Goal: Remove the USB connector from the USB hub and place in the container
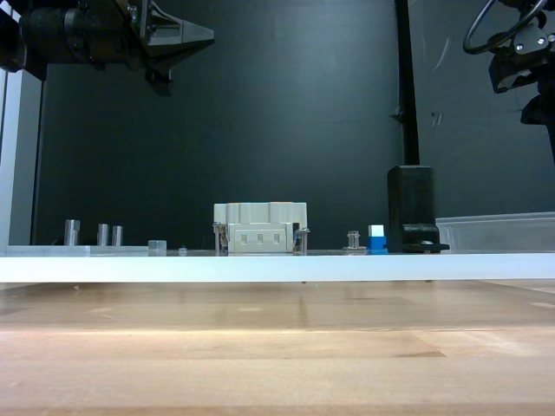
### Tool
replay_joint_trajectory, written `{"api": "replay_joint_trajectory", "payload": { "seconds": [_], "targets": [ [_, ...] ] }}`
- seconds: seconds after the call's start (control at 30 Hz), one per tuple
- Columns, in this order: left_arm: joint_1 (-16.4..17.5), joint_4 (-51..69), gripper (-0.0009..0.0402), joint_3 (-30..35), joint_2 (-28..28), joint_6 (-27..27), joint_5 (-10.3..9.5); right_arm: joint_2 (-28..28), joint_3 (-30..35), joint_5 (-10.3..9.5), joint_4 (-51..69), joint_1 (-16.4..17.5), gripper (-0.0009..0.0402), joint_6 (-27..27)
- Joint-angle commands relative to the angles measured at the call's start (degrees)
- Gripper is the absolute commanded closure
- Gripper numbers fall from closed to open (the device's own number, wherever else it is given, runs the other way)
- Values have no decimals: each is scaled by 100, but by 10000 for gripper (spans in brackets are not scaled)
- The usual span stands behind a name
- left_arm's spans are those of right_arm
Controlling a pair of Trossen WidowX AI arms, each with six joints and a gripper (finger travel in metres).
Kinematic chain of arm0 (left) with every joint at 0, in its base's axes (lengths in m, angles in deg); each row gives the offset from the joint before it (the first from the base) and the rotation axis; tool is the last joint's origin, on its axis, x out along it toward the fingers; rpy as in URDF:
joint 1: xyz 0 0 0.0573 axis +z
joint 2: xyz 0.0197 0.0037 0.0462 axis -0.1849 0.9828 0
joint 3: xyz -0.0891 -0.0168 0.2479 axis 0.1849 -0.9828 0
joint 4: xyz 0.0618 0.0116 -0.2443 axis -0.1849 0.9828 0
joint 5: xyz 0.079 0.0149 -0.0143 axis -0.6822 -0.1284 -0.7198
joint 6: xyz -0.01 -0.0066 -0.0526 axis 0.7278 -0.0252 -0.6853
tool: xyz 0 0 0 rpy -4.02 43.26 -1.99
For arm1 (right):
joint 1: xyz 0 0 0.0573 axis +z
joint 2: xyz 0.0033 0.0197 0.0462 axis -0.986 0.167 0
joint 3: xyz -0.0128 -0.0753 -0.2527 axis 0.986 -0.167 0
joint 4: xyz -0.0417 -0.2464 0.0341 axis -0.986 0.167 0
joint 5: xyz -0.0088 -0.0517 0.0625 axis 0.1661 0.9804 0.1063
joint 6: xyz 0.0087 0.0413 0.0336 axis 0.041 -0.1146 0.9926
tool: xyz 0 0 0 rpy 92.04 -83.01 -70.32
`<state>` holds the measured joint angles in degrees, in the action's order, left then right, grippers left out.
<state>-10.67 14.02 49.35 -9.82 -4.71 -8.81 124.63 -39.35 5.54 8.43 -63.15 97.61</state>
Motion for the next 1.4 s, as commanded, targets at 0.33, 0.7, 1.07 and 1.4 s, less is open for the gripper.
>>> {"api": "replay_joint_trajectory", "payload": {
  "seconds": [0.33, 0.7, 1.07, 1.4],
  "targets": [
    [0, 0, 392, 2, 2, 0, 2, 4, 7, 0, 2, 0, 210, 90],
    [0, 0, 392, 2, 0, 0, 0, 4, 7, 0, -2, 0, 210, 90],
    [0, 0, 392, 2, 2, 0, 2, 4, 7, 0, -236, 2, 210, 85],
    [0, 0, 392, 2, 2, 0, 2, 2, 7, 0, -293, 2, 209, 87]
  ]
}}
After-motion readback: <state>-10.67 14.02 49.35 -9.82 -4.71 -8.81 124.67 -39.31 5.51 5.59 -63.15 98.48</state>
